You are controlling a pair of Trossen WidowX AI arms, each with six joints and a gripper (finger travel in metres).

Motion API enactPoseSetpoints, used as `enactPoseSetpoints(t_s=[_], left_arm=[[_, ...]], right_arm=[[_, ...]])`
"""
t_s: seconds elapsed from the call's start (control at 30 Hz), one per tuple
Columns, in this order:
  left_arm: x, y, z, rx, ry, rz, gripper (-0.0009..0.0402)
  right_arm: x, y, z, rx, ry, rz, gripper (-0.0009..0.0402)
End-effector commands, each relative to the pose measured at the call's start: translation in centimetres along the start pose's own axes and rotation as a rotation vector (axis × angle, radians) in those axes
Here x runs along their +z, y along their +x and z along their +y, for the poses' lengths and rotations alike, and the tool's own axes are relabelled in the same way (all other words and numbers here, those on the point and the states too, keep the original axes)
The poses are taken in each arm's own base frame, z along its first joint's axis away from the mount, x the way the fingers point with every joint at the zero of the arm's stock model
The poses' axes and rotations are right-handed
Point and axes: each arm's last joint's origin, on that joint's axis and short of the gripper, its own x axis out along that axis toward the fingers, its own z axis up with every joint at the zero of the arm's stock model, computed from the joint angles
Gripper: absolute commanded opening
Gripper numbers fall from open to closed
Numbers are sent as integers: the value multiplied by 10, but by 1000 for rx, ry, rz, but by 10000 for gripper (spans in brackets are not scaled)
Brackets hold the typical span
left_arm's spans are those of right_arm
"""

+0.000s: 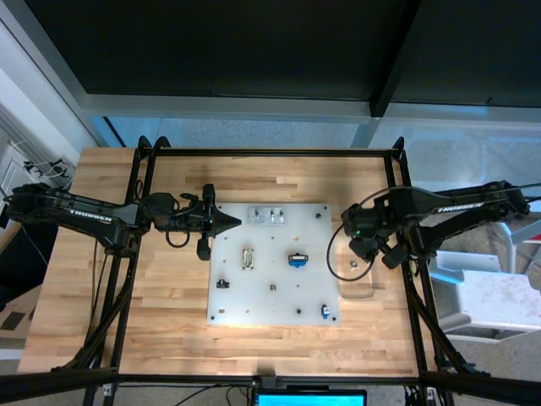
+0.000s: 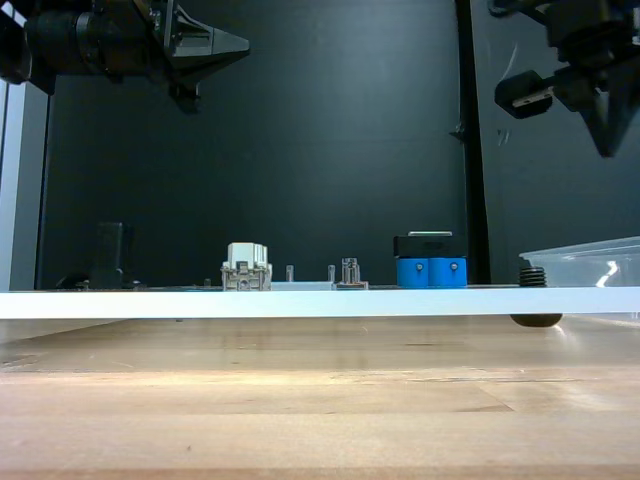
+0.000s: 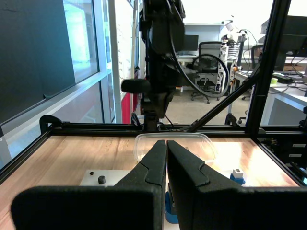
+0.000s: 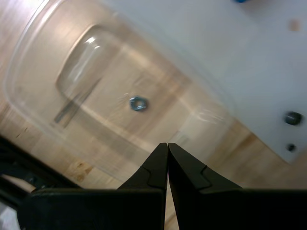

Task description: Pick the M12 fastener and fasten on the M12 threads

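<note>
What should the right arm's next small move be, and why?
Probably open the right gripper and lower it toward the M12 nut. It hovers shut above the clear tray, where the nut lies loose ahead of its tips; the stud is bare. The left gripper hangs shut over the left edge of the white board.

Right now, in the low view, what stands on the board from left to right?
Black block → grey connector → silver post → blue-and-black block → bare ribbed stud → clear tray, beginning behind the stud. Overhead: left hand shut, far left; right hand shut, far right.
</note>
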Motion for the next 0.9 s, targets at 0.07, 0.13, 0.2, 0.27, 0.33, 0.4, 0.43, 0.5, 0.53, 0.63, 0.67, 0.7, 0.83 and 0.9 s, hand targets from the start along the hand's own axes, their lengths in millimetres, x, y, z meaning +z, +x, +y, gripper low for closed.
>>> enactPoseSetpoints(t_s=[0.07,0.13,0.2,0.27,0.33,0.4,0.43,0.5,0.53,0.63,0.67,0.7,0.83,0.9], left_arm=[[0,0,0,0,0,0,0],[0,0,0,0,0,0,0],[0,0,0,0,0,0,0],[0,0,0,0,0,0,0],[0,0,0,0,0,0,0],[0,0,0,0,0,0,0],[0,0,0,0,0,0,0],[0,0,0,0,0,0,0],[0,0,0,0,0,0,0],[0,0,0,0,0,0,0],[0,0,0,0,0,0,0],[0,0,0,0,0,0,0],[0,0,0,0,0,0,0],[0,0,0,0,0,0,0]], right_arm=[[9,10,5,29,-49,34,3],[12,14,6,37,-63,41,10],[14,17,6,37,-65,41,24],[15,21,6,29,-68,28,43],[16,25,6,23,-70,19,65],[15,30,7,21,-72,25,87],[14,33,7,12,-71,34,97],[13,38,7,-13,-74,58,118],[13,40,7,-14,-74,66,128],[13,48,7,-26,-78,87,154],[13,51,7,-23,-82,92,162],[14,54,8,-18,-89,98,168],[17,68,12,-1,-109,121,186],[16,71,13,1,-106,120,191]])
